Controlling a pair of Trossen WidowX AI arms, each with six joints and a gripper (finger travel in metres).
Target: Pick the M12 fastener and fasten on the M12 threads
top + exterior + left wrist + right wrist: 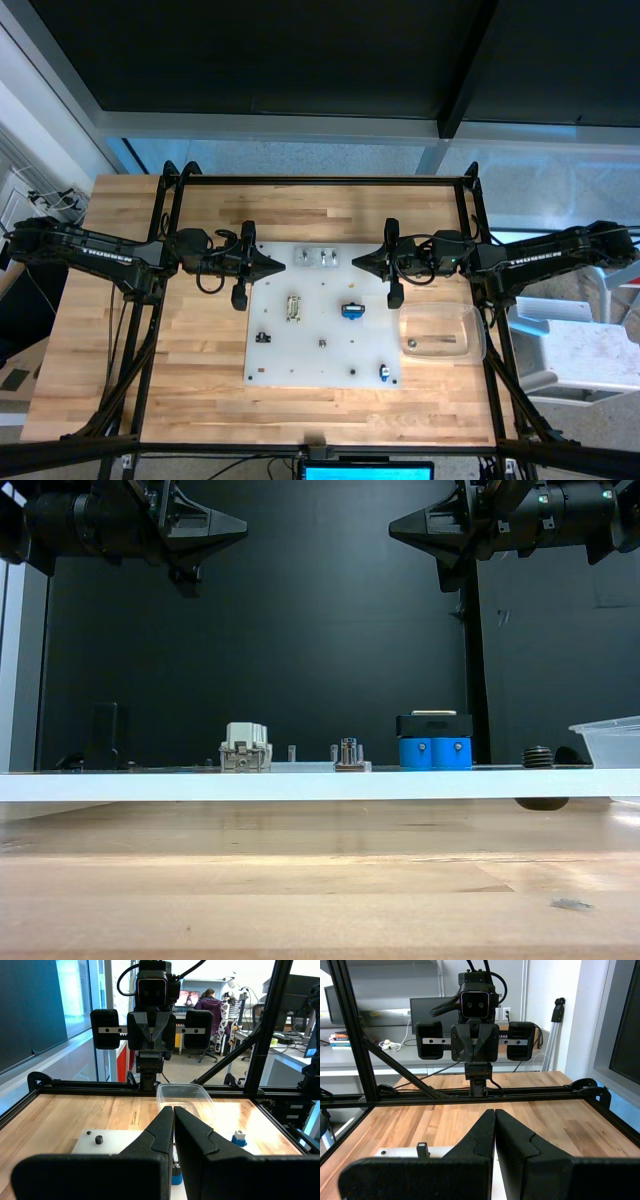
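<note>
**Both grippers closed and empty over the far board; nut lies in the tray**

The wooden table [150, 380] carries the white board [300, 372]. On the board's near right edge stands the black ribbed stud [538, 756]. Its ribs are bare, and a blue-and-silver piece [384, 373] stands near it. Both lie far below the right gripper [357, 260] and well to its near side.

The M12 fastener [412, 343] lies inside the clear tray [455, 338], close to the tray wall that faces the board. The tray sits on the table just beside the board's right edge, below the right gripper, nearward of it and outward toward that arm's base. The tray's wall stands between the nut and the stud.

Farther in, a small black part [263, 337] and a silver post [322, 343] stand mid-board. Beyond them are a grey connector [293, 309] and a blue connector [352, 310]. The blue connector sits below the right gripper's tip and just nearward of it. The grey connector sits likewise below the tip of the left gripper [278, 266].

Both grippers hang high above the far part of the board, level and pointing at each other, with a gap between their tips. On each, the fingers are pressed together and hold nothing. Two small silver parts [315, 257] lie on the board under that gap. Beyond the grippers, the black frame rail [320, 181] crosses the table's far side.
</note>
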